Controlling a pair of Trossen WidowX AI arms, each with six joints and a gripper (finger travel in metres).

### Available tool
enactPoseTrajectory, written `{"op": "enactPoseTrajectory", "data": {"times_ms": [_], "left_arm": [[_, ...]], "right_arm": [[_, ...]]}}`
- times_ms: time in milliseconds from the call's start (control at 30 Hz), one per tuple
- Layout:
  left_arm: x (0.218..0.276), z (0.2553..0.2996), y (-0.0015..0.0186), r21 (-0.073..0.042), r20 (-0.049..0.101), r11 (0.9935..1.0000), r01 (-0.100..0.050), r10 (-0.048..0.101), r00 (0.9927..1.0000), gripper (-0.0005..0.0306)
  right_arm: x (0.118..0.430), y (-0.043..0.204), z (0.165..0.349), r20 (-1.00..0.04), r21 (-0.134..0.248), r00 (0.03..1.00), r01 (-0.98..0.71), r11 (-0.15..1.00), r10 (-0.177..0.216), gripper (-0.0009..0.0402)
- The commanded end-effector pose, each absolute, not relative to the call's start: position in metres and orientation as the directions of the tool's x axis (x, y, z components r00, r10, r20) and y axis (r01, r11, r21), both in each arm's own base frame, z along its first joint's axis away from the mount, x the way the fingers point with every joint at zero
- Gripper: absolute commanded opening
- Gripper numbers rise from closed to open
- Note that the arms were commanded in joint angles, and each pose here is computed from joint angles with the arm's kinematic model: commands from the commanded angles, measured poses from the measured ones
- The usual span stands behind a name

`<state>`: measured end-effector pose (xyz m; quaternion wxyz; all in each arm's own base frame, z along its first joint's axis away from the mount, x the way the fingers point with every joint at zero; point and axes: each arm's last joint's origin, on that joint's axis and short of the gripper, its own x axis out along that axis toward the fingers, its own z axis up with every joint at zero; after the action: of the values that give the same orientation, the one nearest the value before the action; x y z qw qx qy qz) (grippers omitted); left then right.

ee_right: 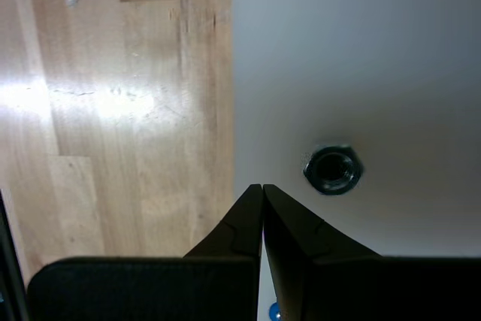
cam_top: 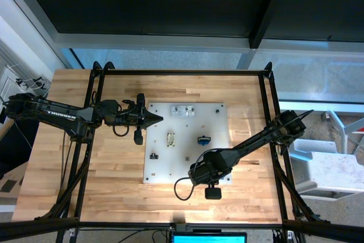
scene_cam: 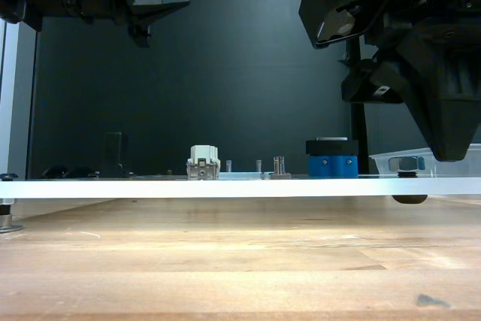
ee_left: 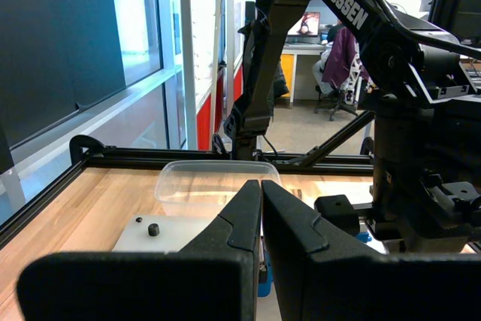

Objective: Unfasten the M12 fastener and place in the container

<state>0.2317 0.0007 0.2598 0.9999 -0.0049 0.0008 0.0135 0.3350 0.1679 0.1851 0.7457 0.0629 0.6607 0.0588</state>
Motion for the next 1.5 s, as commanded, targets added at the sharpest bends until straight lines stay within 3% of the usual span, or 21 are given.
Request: {"op": "enactPoseTrajectory", "data": {"times_ms": [33, 133, 200, 233, 367, 400, 467, 667, 767, 867, 933, 1100, 1333, 1500], "left_arm": [[0.2317, 0.2598, 0.0007, -0.009, -0.002, 0.99959, -0.027, 0.027, 0.99963, 0.0], [0.2317, 0.2598, 0.0007, -0.009, -0.002, 0.99959, -0.027, 0.027, 0.99963, 0.0], [0.2317, 0.2598, 0.0008, -0.009, -0.002, 0.99958, -0.027, 0.027, 0.99962, 0.0], [0.2317, 0.2598, 0.0008, -0.009, -0.002, 0.99958, -0.027, 0.027, 0.99962, 0.0], [0.2317, 0.2598, 0.0007, -0.009, -0.002, 0.99959, -0.027, 0.027, 0.99963, 0.0], [0.2317, 0.2598, 0.0007, -0.009, -0.002, 0.99959, -0.027, 0.027, 0.99963, 0.0], [0.2317, 0.2598, 0.0008, -0.009, -0.002, 0.99958, -0.027, 0.027, 0.99962, 0.0], [0.2317, 0.2599, 0.0008, -0.009, -0.001, 0.99958, -0.027, 0.027, 0.99962, 0.0], [0.2317, 0.2599, 0.0007, -0.009, -0.001, 0.99959, -0.027, 0.027, 0.99963, 0.0], [0.2317, 0.2599, 0.0007, -0.009, -0.001, 0.9996, -0.027, 0.027, 0.99964, 0.0], [0.2316, 0.2603, 0.0008, -0.009, 0.002, 0.99958, -0.027, 0.027, 0.99962, 0.0], [0.2317, 0.2587, 0.0007, -0.009, -0.014, 0.99959, -0.027, 0.027, 0.99954, 0.0], [0.2317, 0.2584, 0.0007, -0.009, -0.017, 0.99959, -0.027, 0.027, 0.9995, 0.0], [0.2317, 0.2584, 0.0007, -0.009, -0.017, 0.99959, -0.027, 0.027, 0.9995, 0.0]], "right_arm": [[0.335, 0.167, 0.185, -0.979, 0.165, 0.12, -0.012, 0.986, 0.165, 0.0], [0.335, 0.166, 0.184, -0.98, 0.156, 0.122, -0.008, 0.988, 0.156, 0.0], [0.335, 0.165, 0.184, -0.983, 0.131, 0.127, -0.004, 0.991, 0.13, 0.0], [0.335, 0.164, 0.184, -0.986, 0.103, 0.133, 0.004, 0.995, 0.102, 0.0], [0.331, 0.156, 0.188, -0.984, -0.071, 0.152, 0.107, 0.992, -0.087, 0.0], [0.33, 0.155, 0.19, -0.983, -0.098, 0.147, 0.108, 0.989, -0.114, 0.0], [0.33, 0.155, 0.193, -0.982, -0.114, 0.137, 0.107, 0.988, -0.128, 0.0], [0.329, 0.155, 0.204, -0.985, -0.083, 0.143, 0.107, 0.991, -0.098, 0.0], [0.331, 0.158, 0.211, -0.991, 0.003, 0.135, 0.093, 0.996, -0.01, 0.0], [0.332, 0.163, 0.214, -0.985, 0.132, 0.114, 0.032, 0.991, 0.127, 0.0], [0.334, 0.165, 0.214, -0.977, 0.178, 0.118, 0.007, 0.984, 0.176, 0.0], [0.336, 0.166, 0.207, -0.978, 0.171, 0.119, -0.006, 0.985, 0.17, 0.0], [0.336, 0.166, 0.186, -0.981, 0.16, 0.107, -0.016, 0.987, 0.16, 0.0], [0.336, 0.165, 0.183, -0.981, 0.159, 0.111, -0.016, 0.987, 0.16, 0.0]]}}
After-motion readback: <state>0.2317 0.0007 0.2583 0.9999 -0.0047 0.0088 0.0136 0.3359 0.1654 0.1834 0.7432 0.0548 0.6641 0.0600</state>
